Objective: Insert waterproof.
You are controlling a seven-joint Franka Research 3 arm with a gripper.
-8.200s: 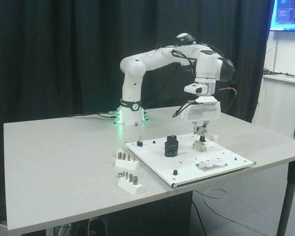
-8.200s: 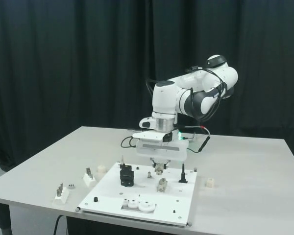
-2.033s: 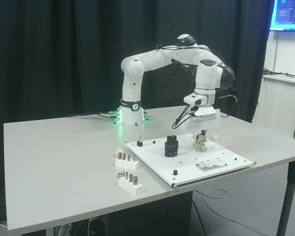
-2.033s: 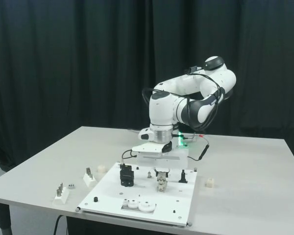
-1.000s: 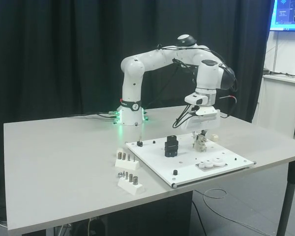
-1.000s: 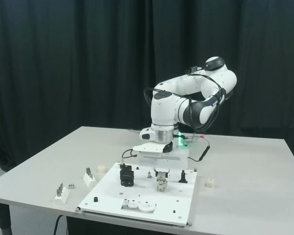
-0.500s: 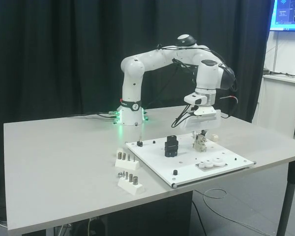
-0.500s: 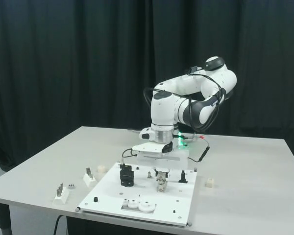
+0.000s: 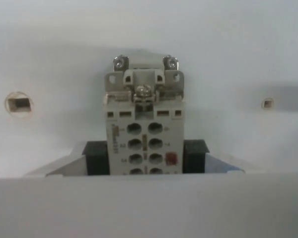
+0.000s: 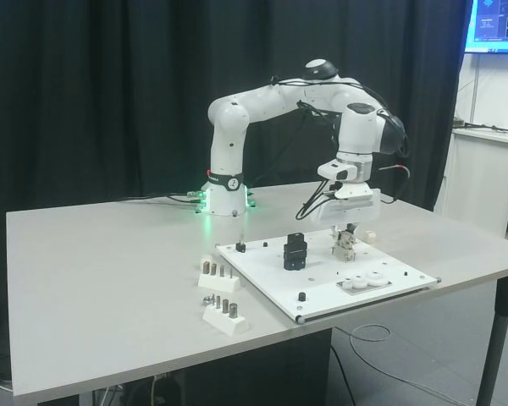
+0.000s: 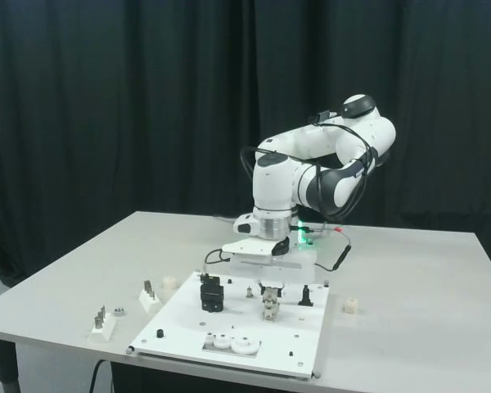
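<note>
Item: waterproof connector (image 9: 144,134), upright on the white board (image 10: 381,269). We find it pinched between the black fingers (image 9: 195,154) of the gripper (image 11: 269,296) directly above.

gripper (image 11: 269,291) sits low over the connector (image 9: 144,134) mid white board (image 10: 368,300). obstacles nearby: black block (image 10: 295,251), black post (image 11: 304,295), white gears (image 10: 362,283) at board's front edge. room to pass btwn these, and on grey table (image 10: 102,271) w/ peg holders (image 10: 214,274).
</note>
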